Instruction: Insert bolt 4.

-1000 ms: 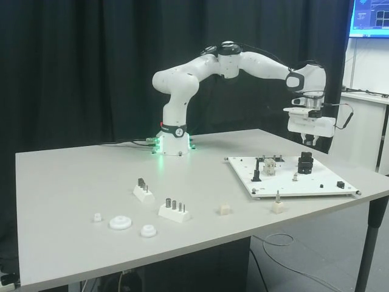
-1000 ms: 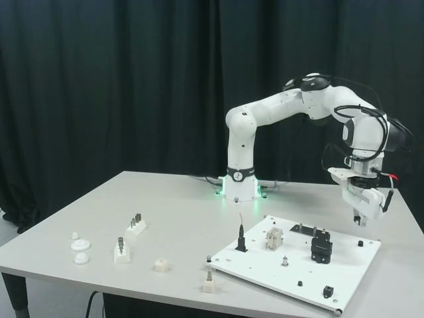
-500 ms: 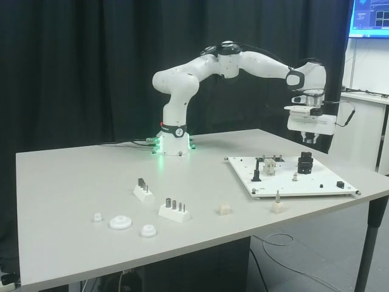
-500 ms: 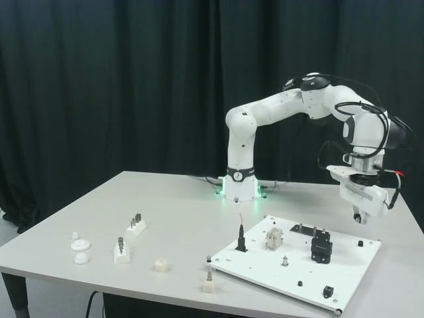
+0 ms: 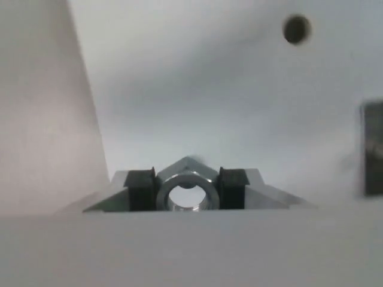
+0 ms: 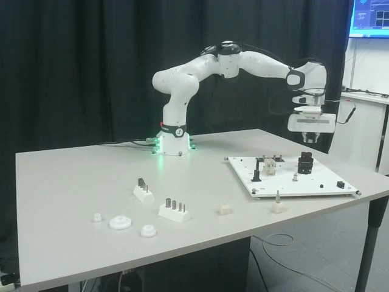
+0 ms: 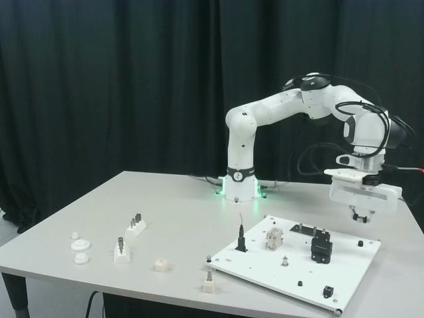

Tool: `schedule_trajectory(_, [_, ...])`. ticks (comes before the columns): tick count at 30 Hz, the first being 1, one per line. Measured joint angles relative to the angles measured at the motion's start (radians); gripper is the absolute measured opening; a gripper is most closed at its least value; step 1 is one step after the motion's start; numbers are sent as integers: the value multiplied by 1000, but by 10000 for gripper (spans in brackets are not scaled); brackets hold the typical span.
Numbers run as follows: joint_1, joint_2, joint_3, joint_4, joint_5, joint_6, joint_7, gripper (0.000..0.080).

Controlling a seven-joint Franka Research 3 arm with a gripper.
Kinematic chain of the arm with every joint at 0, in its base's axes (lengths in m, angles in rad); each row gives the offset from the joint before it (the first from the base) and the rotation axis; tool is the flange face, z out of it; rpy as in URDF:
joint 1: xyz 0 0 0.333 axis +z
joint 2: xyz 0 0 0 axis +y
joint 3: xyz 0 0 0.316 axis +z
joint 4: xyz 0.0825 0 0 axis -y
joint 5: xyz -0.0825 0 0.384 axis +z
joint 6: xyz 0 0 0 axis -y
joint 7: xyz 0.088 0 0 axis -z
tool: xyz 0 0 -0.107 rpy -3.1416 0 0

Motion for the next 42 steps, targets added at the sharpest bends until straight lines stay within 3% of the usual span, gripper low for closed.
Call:
schedule_trajectory(11, [-5, -10, 2, -10, 28, -9, -670, 225])
schedule_trajectory(19, [-13, -16, 2, -32, 47, -35, -948, 225])
schedule_trajectory(28, [-19, -16, 5, -40, 49, -64, -1114, 225])
schedule_trajectory(42, [-13, -16, 36, -41, 70, -66, -1202, 225])
